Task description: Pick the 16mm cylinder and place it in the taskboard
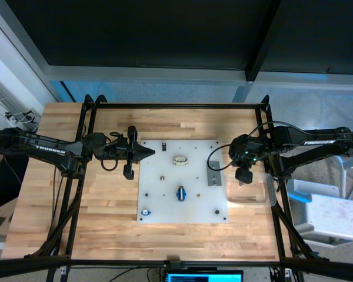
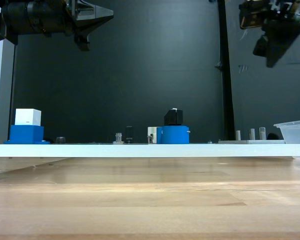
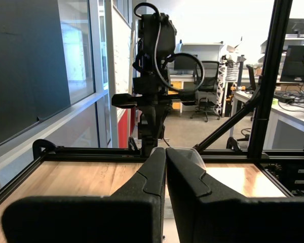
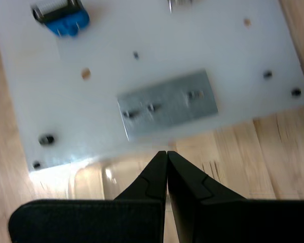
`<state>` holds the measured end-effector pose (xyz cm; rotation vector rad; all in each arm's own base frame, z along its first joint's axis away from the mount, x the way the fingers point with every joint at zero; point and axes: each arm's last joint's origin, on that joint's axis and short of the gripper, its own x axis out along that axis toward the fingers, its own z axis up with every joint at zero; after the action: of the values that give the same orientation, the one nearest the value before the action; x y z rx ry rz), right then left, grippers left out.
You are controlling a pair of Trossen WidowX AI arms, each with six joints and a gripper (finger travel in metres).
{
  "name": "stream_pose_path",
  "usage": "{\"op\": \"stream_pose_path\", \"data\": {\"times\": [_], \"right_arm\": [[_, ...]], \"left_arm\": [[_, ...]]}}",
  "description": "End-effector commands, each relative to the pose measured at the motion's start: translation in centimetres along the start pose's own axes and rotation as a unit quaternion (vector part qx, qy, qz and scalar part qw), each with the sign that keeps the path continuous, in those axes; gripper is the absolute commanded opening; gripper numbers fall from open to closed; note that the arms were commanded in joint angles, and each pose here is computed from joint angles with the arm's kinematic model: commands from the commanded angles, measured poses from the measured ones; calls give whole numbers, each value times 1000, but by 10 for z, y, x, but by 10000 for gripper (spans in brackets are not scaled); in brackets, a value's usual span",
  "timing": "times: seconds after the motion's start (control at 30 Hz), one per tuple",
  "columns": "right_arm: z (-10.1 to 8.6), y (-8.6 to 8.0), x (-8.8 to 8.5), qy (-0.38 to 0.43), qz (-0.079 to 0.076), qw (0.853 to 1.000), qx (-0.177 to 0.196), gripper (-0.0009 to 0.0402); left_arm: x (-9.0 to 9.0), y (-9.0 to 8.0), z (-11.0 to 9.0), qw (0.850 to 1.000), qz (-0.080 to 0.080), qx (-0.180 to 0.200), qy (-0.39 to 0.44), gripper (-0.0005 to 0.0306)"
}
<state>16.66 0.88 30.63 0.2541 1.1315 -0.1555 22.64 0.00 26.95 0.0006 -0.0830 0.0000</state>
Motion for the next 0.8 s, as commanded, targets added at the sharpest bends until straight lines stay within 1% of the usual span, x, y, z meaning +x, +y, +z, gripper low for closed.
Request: {"op": "stream_pose_path", "data": {"times": [0.03,0.13,0.33,0.4,0.57,0.67,0.7,0.8], "right_arm": [[-6,-1,0,31,0,1000,0,0],[-10,1,1,55,-5,998,2,0],[-19,9,2,92,-10,995,-21,0],[-21,10,2,98,-13,995,-23,0],[-24,14,2,104,-11,994,-41,0],[-25,15,2,104,-14,994,-43,1],[-25,15,3,103,-15,994,-41,3],[-25,14,3,97,-32,994,-34,19]], "left_arm": [[0,0,0,1000,0,0,0,0],[0,0,0,1000,0,0,0,0],[0,0,0,1000,0,0,0,0],[0,0,0,1000,0,0,0,0],[0,0,0,1000,0,0,0,0],[0,0,0,1000,0,0,0,0],[0,0,0,1000,0,0,0,0],[0,0,0,1000,0,0,0,0]]}}
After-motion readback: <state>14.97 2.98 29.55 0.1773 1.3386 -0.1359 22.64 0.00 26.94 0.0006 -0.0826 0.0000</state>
